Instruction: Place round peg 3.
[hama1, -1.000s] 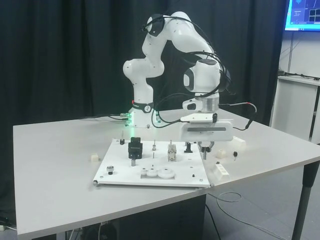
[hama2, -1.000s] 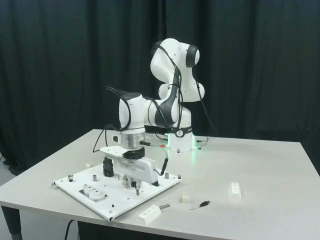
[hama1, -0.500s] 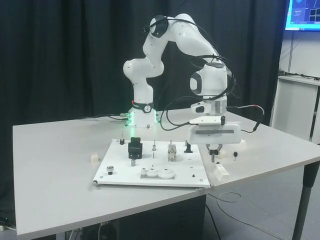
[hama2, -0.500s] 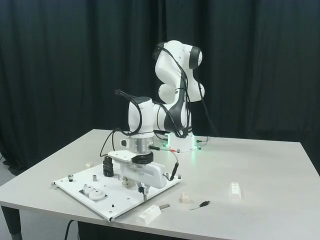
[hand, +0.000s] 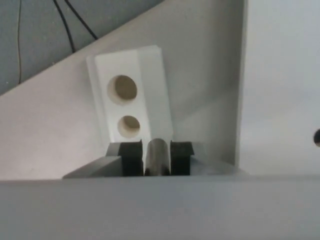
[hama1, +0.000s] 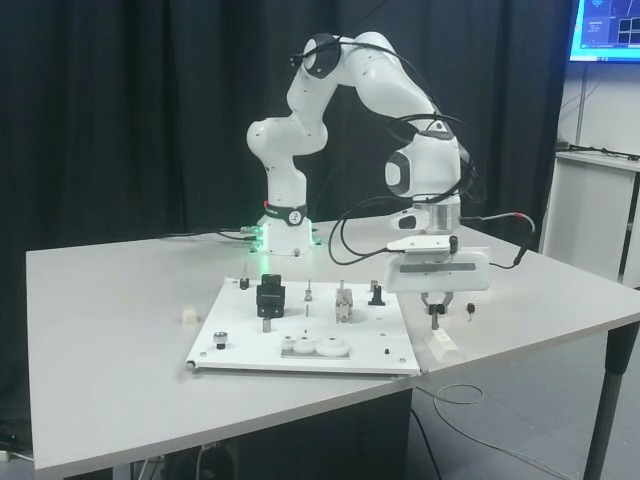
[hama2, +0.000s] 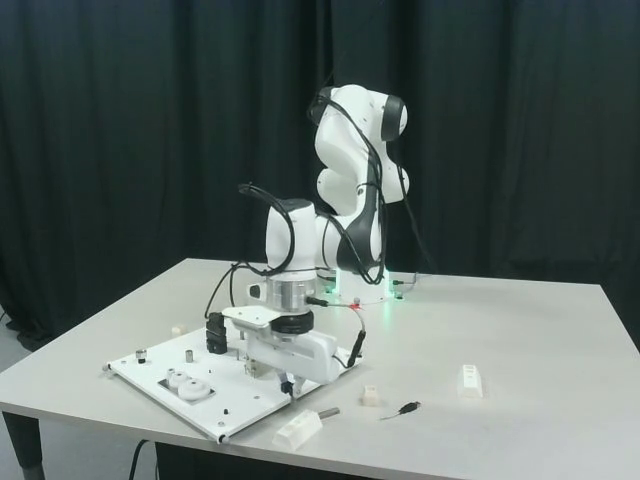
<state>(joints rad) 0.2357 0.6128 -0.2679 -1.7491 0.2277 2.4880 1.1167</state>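
Note:
A grey round peg (hand: 156, 150) stands upright between my black fingers (hand: 131, 157), and my gripper (hand: 156, 156) is shut on it. Just beyond the peg lies a white holder block (hand: 130, 95) with two round holes, both showing empty. In the first room view my gripper (hama1: 436, 308) hangs a little above this block (hama1: 443, 345), just off the right edge of the white assembly board (hama1: 250, 335). The second room view shows the gripper (hama2: 288, 384) over the board's near corner, with the block (hama2: 298, 430) just in front of it.
The board carries white gears (hama1: 315, 346), a black fixture (hama1: 270, 297) and small posts. A loose grey peg (hama2: 328, 412), a small white cube (hama2: 369, 395), a black tool (hama2: 405, 408) and another white block (hama2: 470, 380) lie on the grey table (hama2: 530, 330).
The arm has swung away from over the board's right part towards the table edge, carrying the peg. The gripper now hangs over the white holder block beside the board.

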